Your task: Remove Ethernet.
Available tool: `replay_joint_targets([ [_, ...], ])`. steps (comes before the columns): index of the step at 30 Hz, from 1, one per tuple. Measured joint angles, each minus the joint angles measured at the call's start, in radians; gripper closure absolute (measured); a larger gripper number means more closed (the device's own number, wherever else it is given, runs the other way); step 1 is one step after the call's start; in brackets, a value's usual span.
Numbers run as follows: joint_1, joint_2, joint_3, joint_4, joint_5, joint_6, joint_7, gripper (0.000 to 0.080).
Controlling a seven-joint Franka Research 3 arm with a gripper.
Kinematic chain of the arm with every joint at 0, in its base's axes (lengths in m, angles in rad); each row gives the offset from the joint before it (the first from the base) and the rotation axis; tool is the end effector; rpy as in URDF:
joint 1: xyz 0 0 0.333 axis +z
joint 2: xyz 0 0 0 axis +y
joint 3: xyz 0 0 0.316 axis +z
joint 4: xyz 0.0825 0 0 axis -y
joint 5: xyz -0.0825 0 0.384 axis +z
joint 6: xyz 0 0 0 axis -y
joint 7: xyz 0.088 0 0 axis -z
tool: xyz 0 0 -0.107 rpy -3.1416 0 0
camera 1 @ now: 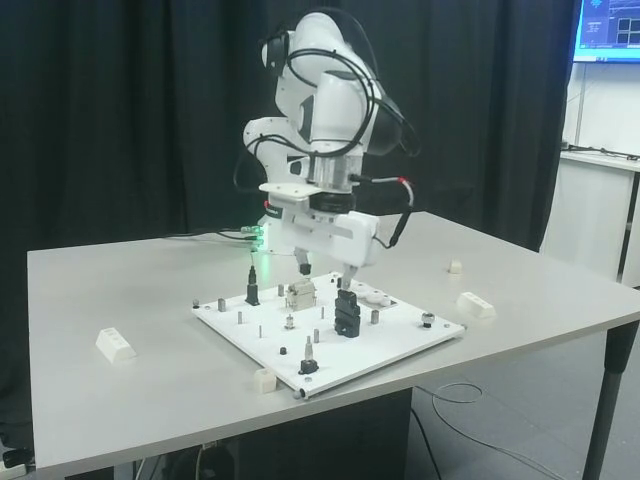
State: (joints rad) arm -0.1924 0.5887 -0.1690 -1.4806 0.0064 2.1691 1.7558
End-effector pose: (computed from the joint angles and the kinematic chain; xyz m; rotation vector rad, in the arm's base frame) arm 0.6798 -0.2339 0.3458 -1.5750 2.7063 -0.2165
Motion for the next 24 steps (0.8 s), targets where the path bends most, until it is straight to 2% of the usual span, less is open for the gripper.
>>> replay_joint_targets([
  [10,0.0,0.073,-0.022,0.062,0.043,0.0,0.035,0.0003],
  [24,0.0,0.176,-0.045,0.152,0.047,0.0,0.054,0.0003],
])
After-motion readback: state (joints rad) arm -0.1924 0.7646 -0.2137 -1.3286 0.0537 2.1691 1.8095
